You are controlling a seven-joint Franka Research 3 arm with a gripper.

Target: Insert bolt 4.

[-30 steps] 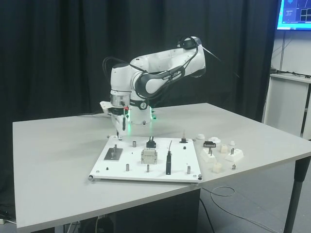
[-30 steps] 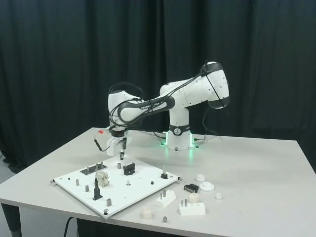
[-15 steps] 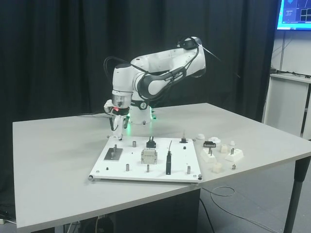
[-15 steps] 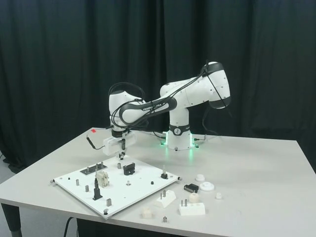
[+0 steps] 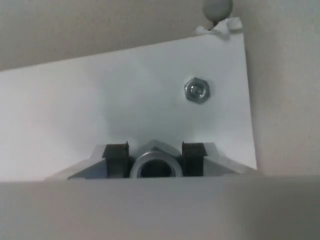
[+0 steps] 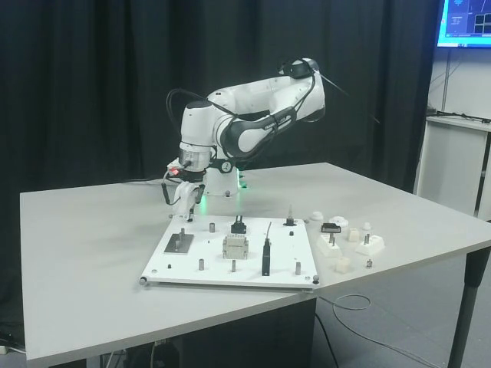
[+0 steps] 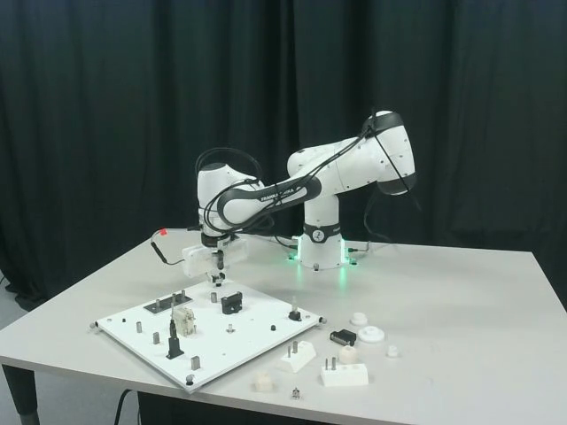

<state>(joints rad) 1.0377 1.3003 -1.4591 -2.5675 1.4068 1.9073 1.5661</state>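
I am looking down past the gripper (image 5: 153, 160), which is clamping the bolt (image 5: 155, 166) between its two black fingers (image 5: 115, 156). Beyond the bolt, I am seeing the white board (image 5: 100, 110) lying under it, with a hex nut (image 5: 196, 91) near the board's corner and a grey foot (image 5: 216, 7) at that corner. In the room views the gripper (image 6: 184, 201) is hanging above the board's (image 6: 253, 253) far corner, apart from it. Black lettering is running along the arm (image 7: 275, 190), but I cannot read it.
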